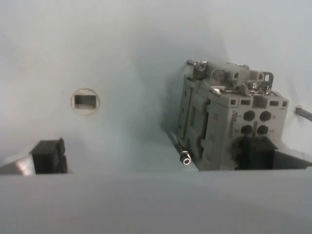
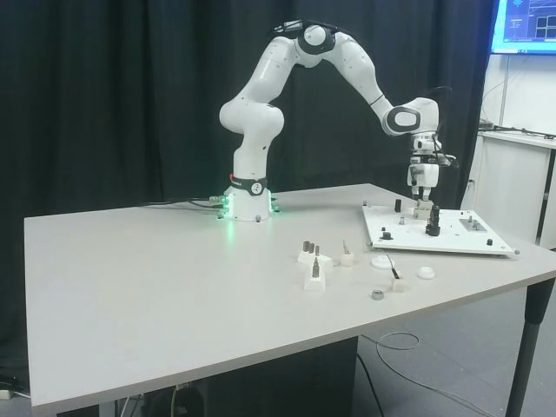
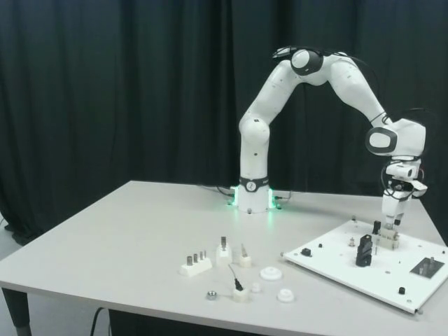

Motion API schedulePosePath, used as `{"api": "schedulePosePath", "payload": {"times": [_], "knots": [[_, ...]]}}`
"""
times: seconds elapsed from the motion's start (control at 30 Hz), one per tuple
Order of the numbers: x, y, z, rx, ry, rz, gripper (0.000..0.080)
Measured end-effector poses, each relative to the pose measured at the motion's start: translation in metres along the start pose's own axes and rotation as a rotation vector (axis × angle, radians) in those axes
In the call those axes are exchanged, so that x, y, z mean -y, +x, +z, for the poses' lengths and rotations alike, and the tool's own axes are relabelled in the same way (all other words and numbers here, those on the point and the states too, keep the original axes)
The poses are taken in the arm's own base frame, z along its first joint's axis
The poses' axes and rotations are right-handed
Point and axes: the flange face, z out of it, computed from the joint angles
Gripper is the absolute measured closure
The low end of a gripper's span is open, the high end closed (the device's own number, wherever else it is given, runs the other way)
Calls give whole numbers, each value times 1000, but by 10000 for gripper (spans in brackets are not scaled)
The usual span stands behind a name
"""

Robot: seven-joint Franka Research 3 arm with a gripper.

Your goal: Insert waterproof.

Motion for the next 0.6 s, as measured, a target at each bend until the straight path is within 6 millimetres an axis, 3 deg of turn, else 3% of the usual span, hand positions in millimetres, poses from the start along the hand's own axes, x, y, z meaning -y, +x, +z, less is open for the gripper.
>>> {"api": "schedulePosePath", "payload": {"times": [0.6], "knots": [[0,-5,8,-15,1,-3,3]]}}
